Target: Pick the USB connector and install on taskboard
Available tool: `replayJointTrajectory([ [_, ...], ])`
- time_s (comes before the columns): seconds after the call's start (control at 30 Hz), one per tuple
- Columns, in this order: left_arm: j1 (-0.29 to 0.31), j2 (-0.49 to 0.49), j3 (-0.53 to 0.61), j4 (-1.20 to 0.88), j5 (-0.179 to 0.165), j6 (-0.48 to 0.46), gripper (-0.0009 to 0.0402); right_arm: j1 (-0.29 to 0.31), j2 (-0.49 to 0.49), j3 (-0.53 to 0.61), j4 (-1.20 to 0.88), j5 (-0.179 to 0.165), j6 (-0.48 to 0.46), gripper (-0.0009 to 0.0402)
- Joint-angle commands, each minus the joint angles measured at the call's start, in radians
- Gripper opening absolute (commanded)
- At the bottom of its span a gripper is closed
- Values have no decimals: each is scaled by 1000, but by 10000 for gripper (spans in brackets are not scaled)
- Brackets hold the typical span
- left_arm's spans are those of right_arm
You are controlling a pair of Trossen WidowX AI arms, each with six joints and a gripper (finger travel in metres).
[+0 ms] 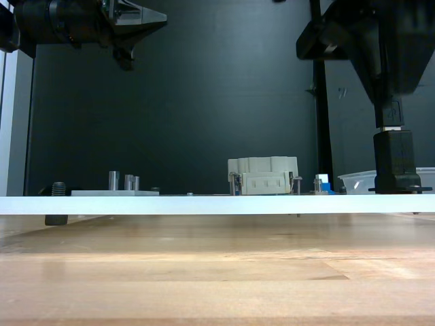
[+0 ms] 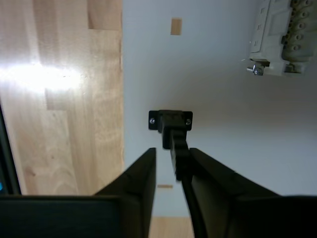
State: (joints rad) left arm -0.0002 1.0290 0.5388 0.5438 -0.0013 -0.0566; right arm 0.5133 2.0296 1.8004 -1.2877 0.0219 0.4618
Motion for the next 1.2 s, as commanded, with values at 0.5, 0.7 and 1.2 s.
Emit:
replayJointTrajectory([
  [0.5,0,0,0,0,0,0,0,5,-142,5,-97,13,2,210],
  [0.7,0,0,0,0,0,0,0,6,-169,4,-96,12,2,198],
  [1.2,0,0,0,0,0,0,0,1,-259,-85,-3,35,-11,95],
])
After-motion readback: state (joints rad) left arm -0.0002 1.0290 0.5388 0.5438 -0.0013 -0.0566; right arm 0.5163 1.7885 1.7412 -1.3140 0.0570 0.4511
